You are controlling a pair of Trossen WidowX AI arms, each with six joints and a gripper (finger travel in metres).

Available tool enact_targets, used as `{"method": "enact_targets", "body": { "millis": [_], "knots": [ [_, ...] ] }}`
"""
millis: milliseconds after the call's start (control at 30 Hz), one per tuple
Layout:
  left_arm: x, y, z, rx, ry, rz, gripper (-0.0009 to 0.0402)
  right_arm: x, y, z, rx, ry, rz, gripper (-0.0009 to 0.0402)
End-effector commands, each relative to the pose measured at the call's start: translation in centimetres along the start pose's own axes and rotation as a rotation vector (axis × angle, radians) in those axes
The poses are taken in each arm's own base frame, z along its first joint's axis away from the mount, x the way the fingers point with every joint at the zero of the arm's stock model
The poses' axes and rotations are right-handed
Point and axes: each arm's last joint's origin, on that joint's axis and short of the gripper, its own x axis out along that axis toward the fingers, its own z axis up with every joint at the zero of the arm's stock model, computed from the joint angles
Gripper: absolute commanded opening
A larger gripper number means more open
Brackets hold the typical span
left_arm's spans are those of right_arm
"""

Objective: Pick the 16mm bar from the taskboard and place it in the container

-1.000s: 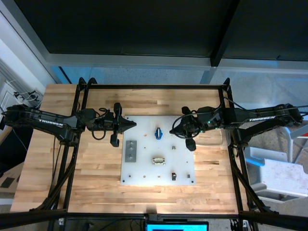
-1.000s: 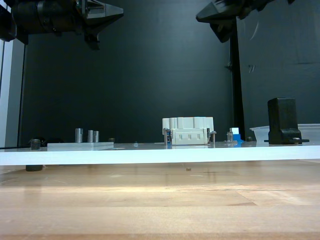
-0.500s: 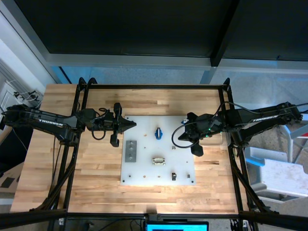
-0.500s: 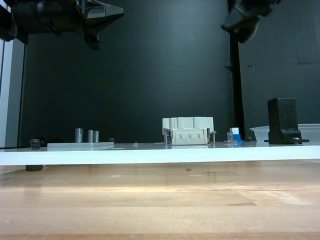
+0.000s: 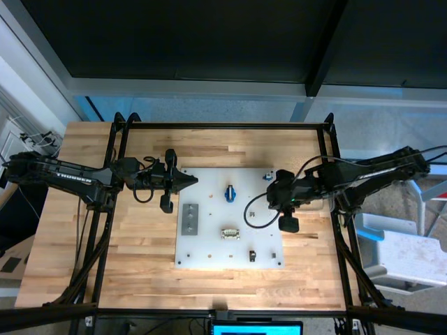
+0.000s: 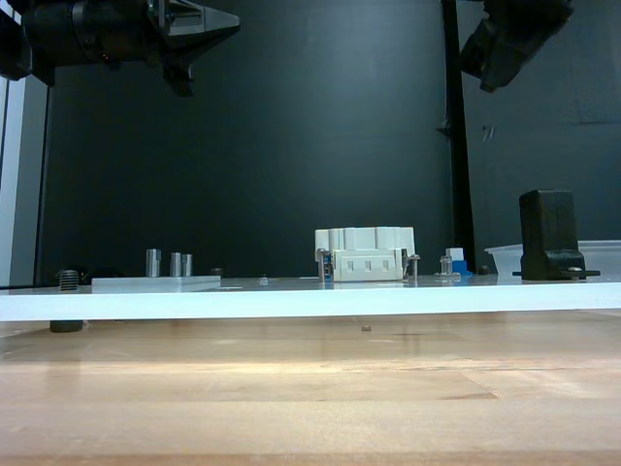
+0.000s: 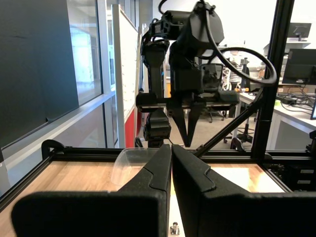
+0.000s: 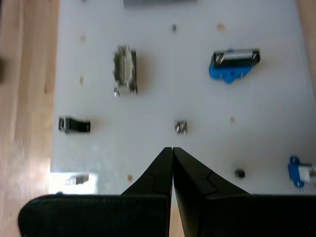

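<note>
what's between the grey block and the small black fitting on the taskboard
The white multi-pin connector, clear in the high view. Both shut: left tool by the taskboard's far-left corner, right tool above its right side.

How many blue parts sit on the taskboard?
2 on the taskboard: the blue knob mid-board toward the far edge, a small blue fitting at the far-right corner. The left gripper, shut, hangs over its far-left corner; the right gripper, shut, over its right side.

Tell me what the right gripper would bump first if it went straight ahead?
Probably the taskboard, near the small silver fitting, though depth is unclear. The right gripper, shut, points down over the board's right side; the left gripper, shut, hovers at its left edge.
</note>
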Motion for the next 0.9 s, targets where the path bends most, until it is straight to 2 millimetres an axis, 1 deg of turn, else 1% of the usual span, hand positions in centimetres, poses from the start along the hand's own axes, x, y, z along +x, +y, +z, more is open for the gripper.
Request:
{"method": "enact_targets", "body": {
  "millis": [33, 200, 467, 667, 900],
  "knots": [
    [0.0, 0.0, 0.0, 0.0, 0.0, 0.0, 0.0, 0.4, 0.6, 0.5, -0.013, 0.082, -0.016, 0.0],
    [0.0, 0.0, 0.0, 0.0, 0.0, 0.0, 0.0, 1.0, 1.8, 1.2, -0.03, 0.181, -0.032, 0.0],
    [0.0, 0.0, 0.0, 0.0, 0.0, 0.0, 0.0, 1.7, 3.7, 1.9, -0.044, 0.269, -0.04, 0.0],
    [0.0, 0.0, 0.0, 0.0, 0.0, 0.0, 0.0, 2.4, 5.0, 1.6, -0.017, 0.308, 0.001, 0.0],
    [0.0, 0.0, 0.0, 0.0, 0.0, 0.0, 0.0, 3.1, 6.2, 1.2, -0.008, 0.333, -0.001, 0.0]
  ]
}}
